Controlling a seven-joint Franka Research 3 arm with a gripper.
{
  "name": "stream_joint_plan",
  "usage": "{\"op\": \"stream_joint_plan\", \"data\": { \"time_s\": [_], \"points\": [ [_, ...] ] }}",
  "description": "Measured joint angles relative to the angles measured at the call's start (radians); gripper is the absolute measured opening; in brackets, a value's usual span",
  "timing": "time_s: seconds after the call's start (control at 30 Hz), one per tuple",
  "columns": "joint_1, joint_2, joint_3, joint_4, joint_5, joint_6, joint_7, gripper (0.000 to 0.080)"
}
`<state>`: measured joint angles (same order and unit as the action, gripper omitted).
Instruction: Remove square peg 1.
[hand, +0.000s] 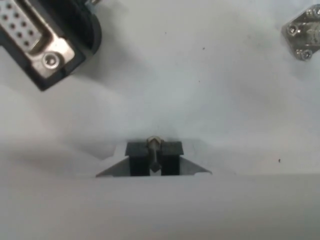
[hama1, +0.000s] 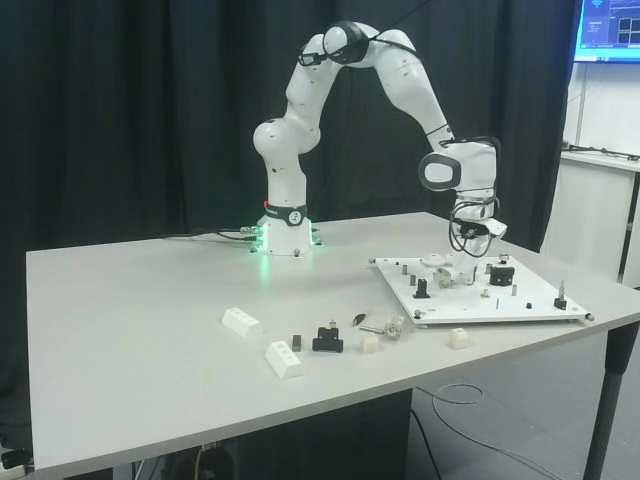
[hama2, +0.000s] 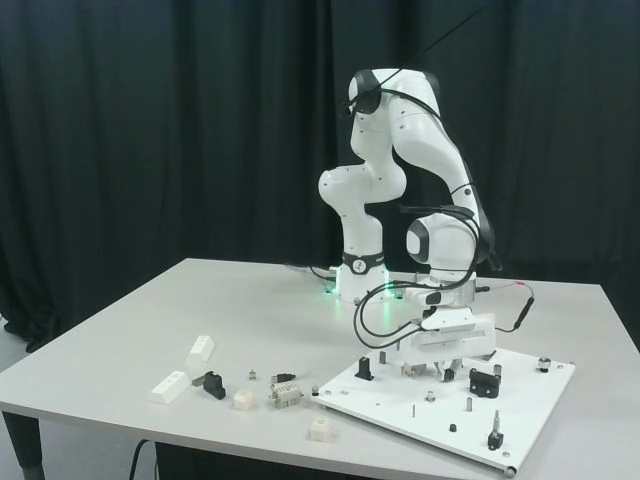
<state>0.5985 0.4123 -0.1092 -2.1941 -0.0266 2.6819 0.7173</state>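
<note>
The arm is hanging low over the white assembly board (hama1: 500, 305), its gripper (hama1: 468, 243) poised just above the board's near-centre fittings. In the wrist view a small black socket block (hand: 154, 156) is sitting on the board with a slim metal peg (hand: 153, 152) standing in its slot; I am taking this for square peg 1, though nothing marks it as such. Whether the jaws are spread or closed cannot be told, since no view is showing the fingertips.

To do the step well, the gripper should be centring squarely over the peg, descending straight, closing on its flat sides and pulling vertically so it is not jamming in the slot. The D-sub connector (hand: 35, 37) and the small flanged metal fitting (hand: 305, 32) are lying well apart from it, so they should be giving clearance.

No legible brand, label or writing is showing anywhere.
</note>
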Motion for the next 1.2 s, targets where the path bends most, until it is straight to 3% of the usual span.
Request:
{"op": "stream_joint_plan", "data": {
  "time_s": [0.4, 1.2],
  "points": [
    [-0.027, 0.000, 0.024, 0.001, 0.000, 0.000, -0.073, 0.0042],
    [-0.030, -0.001, 0.026, 0.001, 0.000, -0.001, -0.206, 0.0042]
  ]
}}
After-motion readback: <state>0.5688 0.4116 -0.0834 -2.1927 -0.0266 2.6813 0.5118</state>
